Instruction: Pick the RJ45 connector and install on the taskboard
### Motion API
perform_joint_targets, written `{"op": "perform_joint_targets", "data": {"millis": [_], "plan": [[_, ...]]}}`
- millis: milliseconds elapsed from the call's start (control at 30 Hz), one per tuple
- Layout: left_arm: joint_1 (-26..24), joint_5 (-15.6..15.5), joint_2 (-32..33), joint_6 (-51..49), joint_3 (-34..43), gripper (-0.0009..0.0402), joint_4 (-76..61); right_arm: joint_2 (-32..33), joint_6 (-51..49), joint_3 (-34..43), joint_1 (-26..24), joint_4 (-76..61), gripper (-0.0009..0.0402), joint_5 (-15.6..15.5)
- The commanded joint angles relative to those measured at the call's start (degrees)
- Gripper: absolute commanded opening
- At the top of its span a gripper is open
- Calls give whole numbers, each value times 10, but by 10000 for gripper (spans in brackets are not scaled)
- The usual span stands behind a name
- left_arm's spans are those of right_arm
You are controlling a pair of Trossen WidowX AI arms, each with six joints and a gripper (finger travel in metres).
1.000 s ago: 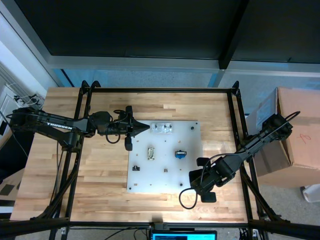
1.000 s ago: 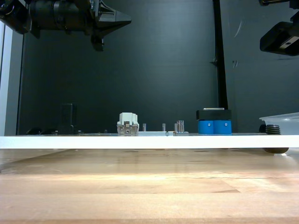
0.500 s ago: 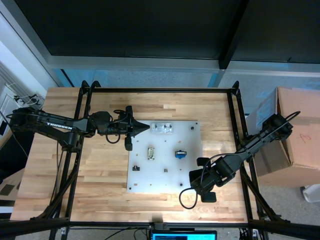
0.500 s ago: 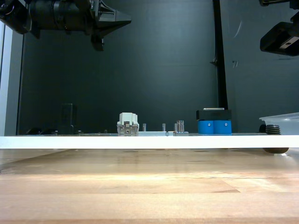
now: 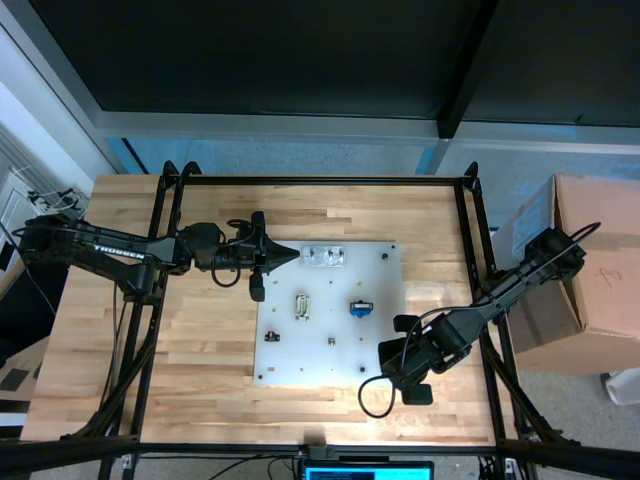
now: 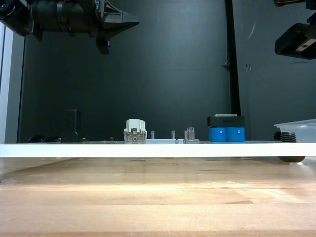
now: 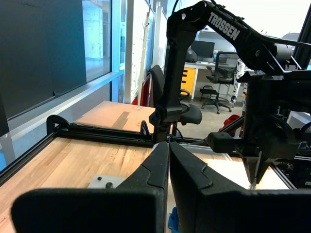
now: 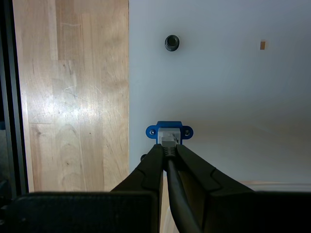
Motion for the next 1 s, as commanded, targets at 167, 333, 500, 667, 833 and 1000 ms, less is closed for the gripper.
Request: {"op": "perform_joint_targets", "data": {"millis": [167,333,500,667,833,1000], "plan": [[0,0,0,0,0,0,0,-1,-1,5,0,0,0,0],[0,0,0,0,0,0,0,-4,-12,16,0,-13,0,2],[0,0,0,0,0,0,0,-4,-26,41,-2,-43,0,9],[0,0,0,0,0,0,0,-3,-43,47,-1,-52,0,9],[0,0,0,0,0,0,0,1,-46,45,3,-54,0,11],[0,0,0,0,0,0,0,1,-45,45,5,-61,0,21]]}}
